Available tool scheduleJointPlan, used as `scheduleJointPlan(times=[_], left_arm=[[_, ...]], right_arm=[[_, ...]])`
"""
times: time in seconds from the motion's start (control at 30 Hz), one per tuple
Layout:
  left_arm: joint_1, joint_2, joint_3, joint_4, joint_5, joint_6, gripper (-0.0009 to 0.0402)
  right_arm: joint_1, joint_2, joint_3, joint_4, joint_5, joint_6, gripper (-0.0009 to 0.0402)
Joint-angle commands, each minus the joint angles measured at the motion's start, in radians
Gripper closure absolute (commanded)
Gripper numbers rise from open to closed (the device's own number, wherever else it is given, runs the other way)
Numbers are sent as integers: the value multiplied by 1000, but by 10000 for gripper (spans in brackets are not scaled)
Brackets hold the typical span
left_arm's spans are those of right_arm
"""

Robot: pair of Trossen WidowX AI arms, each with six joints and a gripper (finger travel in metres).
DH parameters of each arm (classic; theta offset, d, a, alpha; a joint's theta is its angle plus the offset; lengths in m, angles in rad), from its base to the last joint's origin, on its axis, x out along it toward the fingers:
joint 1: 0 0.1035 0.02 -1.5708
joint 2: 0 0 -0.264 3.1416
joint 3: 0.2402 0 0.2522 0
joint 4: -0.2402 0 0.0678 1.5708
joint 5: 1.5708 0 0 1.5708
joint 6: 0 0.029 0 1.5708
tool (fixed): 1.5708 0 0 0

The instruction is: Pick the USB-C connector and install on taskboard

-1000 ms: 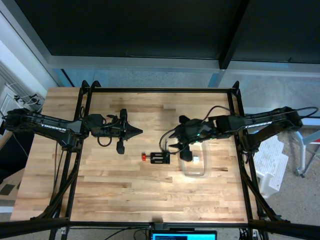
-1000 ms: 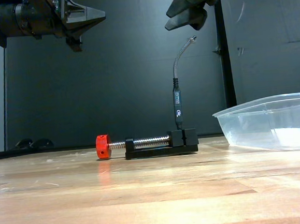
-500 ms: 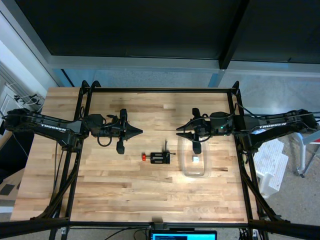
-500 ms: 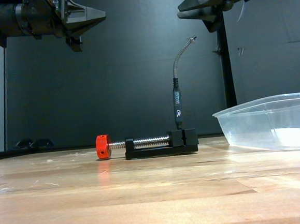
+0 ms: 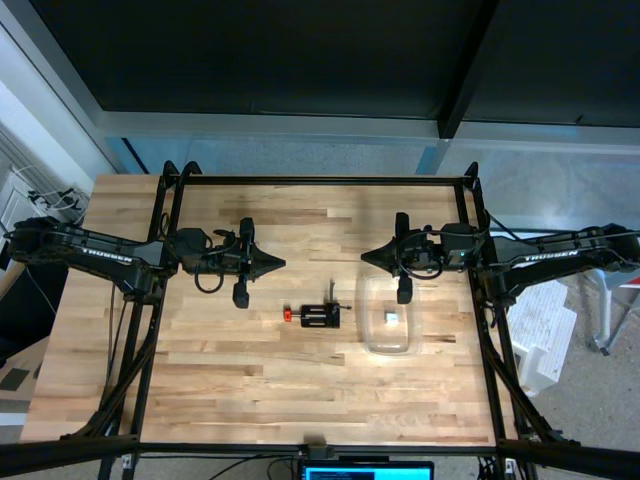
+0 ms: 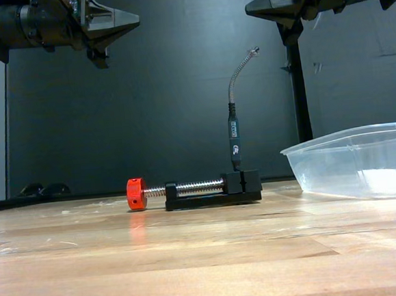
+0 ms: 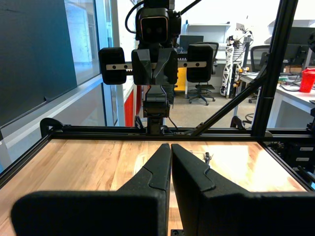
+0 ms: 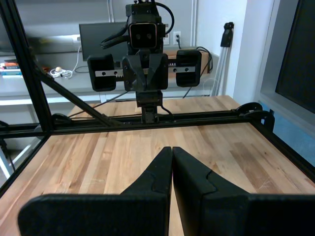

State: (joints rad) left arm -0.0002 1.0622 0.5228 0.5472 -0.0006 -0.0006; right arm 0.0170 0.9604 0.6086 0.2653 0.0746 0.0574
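The taskboard [image 5: 320, 317] is a small black block with a red-orange knob [image 6: 136, 193], lying at mid table. The USB-C connector [image 6: 234, 140] is a thin dark plug standing upright in the block's right end, with a bent metal cable rising from it; from above it shows as a thin stub [image 5: 333, 292]. My right gripper [image 5: 364, 256] hovers high and level, right of and behind the block [image 6: 249, 9], fingers together and empty [image 8: 172, 148]. My left gripper [image 5: 281, 264] hangs high to the block's left [image 6: 136, 18], also shut and empty [image 7: 171, 146].
A clear plastic tray [image 5: 366, 335] sits just right of the taskboard [image 6: 322, 162], with a small white cube [image 5: 393, 318] inside. A black frame [image 5: 320, 181] runs around the wooden table.
My right gripper has drawn back to the right and upward, away from the connector on the taskboard, and levelled out. The connector stays upright in the block. The left arm has not moved.
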Motion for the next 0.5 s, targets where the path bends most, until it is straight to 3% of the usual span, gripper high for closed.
scheduleJointPlan(times=[0.03,0.5], left_arm=[[0,0,0,0,0,0,393],[0,0,0,0,0,0,393]], right_arm=[[-4,0,-31,58,-15,-3,394],[-7,0,-84,146,-15,1,393]])
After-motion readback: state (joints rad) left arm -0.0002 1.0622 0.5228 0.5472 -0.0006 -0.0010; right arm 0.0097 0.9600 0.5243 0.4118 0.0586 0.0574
